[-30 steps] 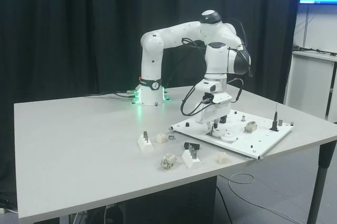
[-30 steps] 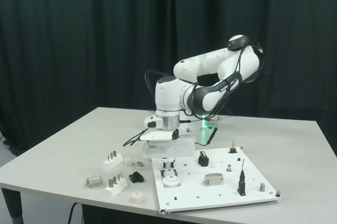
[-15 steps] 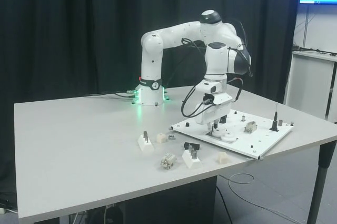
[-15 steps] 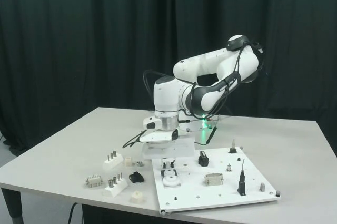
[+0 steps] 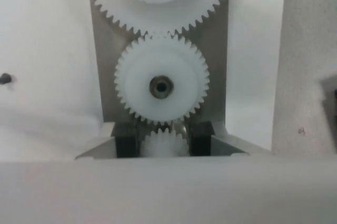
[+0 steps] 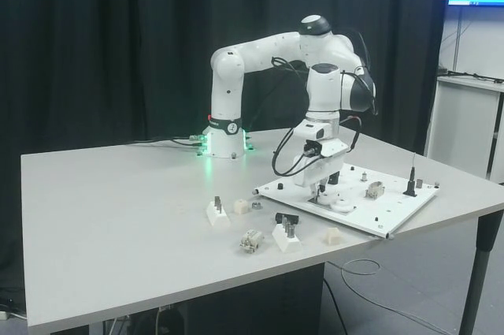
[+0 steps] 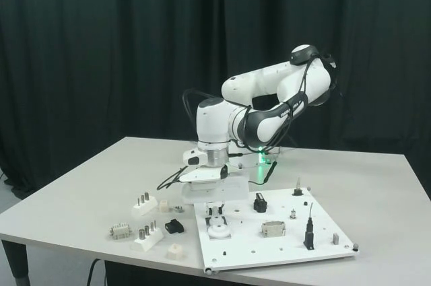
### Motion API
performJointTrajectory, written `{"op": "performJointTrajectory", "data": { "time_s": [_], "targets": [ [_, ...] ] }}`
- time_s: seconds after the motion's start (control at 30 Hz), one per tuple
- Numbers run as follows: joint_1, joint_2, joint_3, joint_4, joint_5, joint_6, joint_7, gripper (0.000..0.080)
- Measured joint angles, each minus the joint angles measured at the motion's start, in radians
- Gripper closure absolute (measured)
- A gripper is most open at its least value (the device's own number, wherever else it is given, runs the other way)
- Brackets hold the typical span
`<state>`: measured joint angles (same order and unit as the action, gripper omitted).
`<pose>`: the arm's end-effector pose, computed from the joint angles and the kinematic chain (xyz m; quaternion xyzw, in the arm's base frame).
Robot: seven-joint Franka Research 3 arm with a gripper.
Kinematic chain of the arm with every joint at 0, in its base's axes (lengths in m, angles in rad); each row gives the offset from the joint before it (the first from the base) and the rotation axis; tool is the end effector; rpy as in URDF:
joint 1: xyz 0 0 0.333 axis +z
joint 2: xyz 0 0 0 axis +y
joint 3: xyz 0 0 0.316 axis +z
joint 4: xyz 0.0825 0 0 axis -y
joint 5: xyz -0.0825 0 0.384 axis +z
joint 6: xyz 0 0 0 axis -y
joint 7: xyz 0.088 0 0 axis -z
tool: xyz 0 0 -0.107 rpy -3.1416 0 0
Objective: Insert small gear.
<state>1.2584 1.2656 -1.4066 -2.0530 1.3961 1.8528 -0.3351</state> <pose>0.5681 0.0155 0.2176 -0.9786 0.2051 -0.0074 0.0116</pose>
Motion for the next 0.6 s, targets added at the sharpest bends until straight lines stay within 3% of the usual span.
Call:
{"op": "performJointTrajectory", "data": {
  "time_s": [0.3,0.6],
  "targets": [
    [-0.005,0.0,0.0,0.003,0.0,-0.005,0.128,0.0603],
    [-0.013,0.001,0.0,0.012,-0.006,-0.016,0.125,0.0603]
  ]
}}
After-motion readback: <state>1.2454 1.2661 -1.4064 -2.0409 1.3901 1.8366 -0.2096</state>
